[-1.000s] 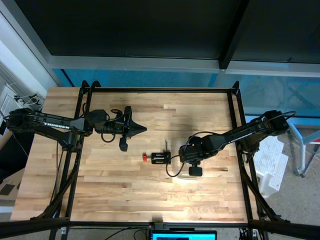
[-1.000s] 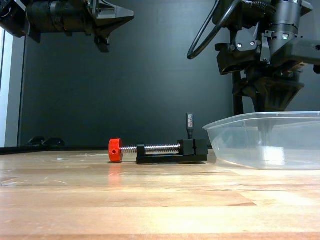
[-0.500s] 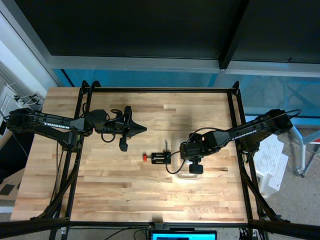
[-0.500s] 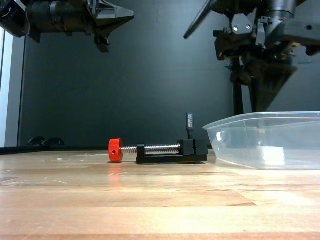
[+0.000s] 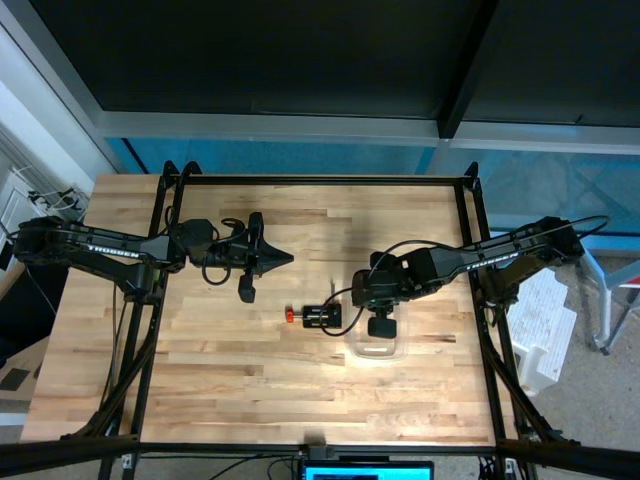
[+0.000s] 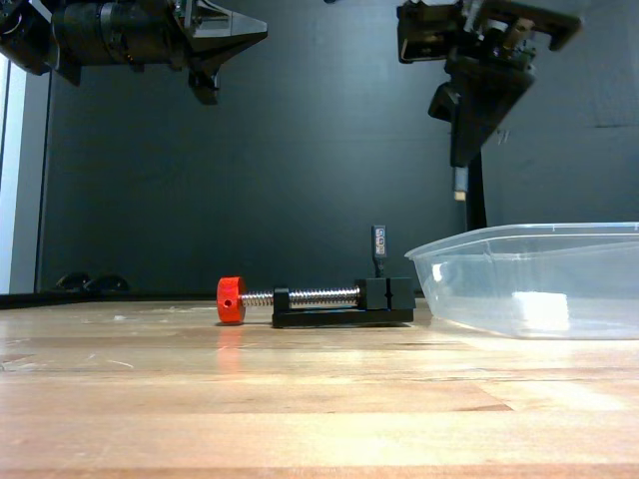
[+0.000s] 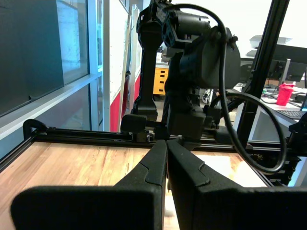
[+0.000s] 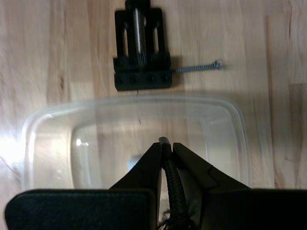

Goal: Pick the usb-c connector and install on the hub

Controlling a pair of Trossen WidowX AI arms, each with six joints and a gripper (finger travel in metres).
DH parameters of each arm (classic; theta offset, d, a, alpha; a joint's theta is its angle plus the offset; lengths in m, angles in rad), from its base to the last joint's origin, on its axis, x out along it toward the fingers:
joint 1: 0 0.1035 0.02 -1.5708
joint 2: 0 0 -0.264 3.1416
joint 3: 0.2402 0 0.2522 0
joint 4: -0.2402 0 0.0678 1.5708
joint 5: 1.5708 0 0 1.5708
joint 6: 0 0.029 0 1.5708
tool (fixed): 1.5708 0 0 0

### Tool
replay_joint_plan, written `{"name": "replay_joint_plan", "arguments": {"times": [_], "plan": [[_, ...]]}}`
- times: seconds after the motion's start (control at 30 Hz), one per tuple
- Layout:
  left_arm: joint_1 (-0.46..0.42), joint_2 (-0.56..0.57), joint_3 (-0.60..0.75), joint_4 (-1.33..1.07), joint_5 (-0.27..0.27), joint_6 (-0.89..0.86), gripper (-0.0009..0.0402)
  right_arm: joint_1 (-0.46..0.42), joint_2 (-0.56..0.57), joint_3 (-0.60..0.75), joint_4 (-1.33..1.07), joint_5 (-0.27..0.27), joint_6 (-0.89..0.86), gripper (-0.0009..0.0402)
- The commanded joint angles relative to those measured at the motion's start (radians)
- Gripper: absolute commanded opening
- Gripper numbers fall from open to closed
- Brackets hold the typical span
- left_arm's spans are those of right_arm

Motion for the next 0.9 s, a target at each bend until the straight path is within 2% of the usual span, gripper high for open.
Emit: {"name": "replay_joint_plan", "arguments": {"times": [0.03, 0.7, 0.9], "plan": [[0.0, 0.0, 0.0, 0.0, 0.0, 0.0, 0.0, -0.008, 0.01, 0.021, 0.005, 0.0, 0.038, 0.0], [0.0, 0.0, 0.0, 0.0, 0.0, 0.0, 0.0, -0.011, 0.153, 0.179, 0.007, -0.002, 0.035, 0.0], [0.0, 0.0, 0.0, 0.0, 0.0, 0.0, 0.0, -0.009, 0.208, 0.235, -0.002, -0.019, 0.032, 0.0]]}}
